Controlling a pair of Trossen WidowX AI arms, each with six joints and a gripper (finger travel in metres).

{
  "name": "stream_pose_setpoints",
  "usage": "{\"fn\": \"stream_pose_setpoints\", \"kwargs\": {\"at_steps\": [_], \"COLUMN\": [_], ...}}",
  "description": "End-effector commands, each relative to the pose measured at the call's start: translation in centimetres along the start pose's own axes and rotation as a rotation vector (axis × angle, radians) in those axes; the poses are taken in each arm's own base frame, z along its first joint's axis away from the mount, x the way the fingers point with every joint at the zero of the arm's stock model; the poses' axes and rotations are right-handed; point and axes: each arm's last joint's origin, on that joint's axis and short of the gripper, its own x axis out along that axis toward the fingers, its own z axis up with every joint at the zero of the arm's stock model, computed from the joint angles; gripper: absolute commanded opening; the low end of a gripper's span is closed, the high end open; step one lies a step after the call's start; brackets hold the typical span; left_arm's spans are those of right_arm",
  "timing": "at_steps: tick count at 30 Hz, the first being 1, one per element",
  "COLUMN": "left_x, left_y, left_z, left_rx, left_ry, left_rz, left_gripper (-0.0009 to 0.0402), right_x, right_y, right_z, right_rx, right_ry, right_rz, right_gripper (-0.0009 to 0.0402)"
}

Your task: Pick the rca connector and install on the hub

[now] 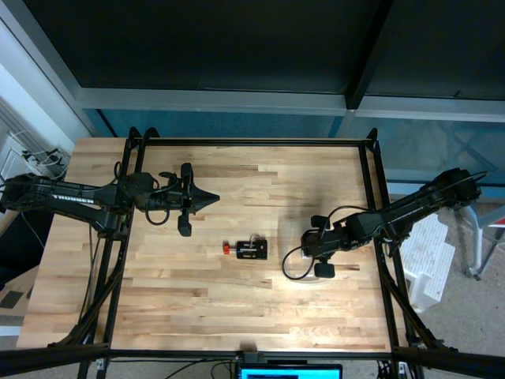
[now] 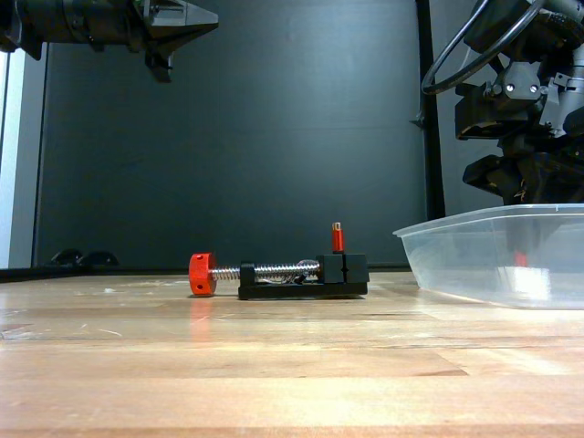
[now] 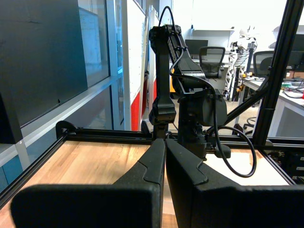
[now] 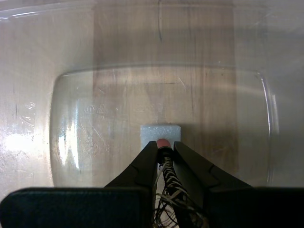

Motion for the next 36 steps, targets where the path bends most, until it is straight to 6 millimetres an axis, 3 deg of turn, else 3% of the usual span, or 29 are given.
{"fn": "stream_pose_setpoints", "kwargs": {"at_steps": [1,12,29,36], "left_x": [0.0,0.0,0.0,0.0], "left_y": [0.0,0.0,0.0,0.0], "left_z": [0.0,0.0,0.0,0.0], "left_rx": [0.000,0.000,0.000,0.000], "left_ry": [0.000,0.000,0.000,0.000], "left_rz": [0.000,0.000,0.000,0.000], "left_gripper": [0.0001,0.0001,0.0001,0.0001], "right_x": [-0.2,-1.6,-6.7,-7.4], "right_y": [0.0,0.1,0.3,0.3], "right_z": [0.2,1.1,4.5,4.8], "right_rx": [0.000,-0.007,-0.011,-0.010], "right_ry": [0.000,0.021,0.066,0.074], "right_rz": [0.001,-0.007,-0.023,-0.025], "right_gripper": [0.0000,0.0000,0.0000,0.0000]}}
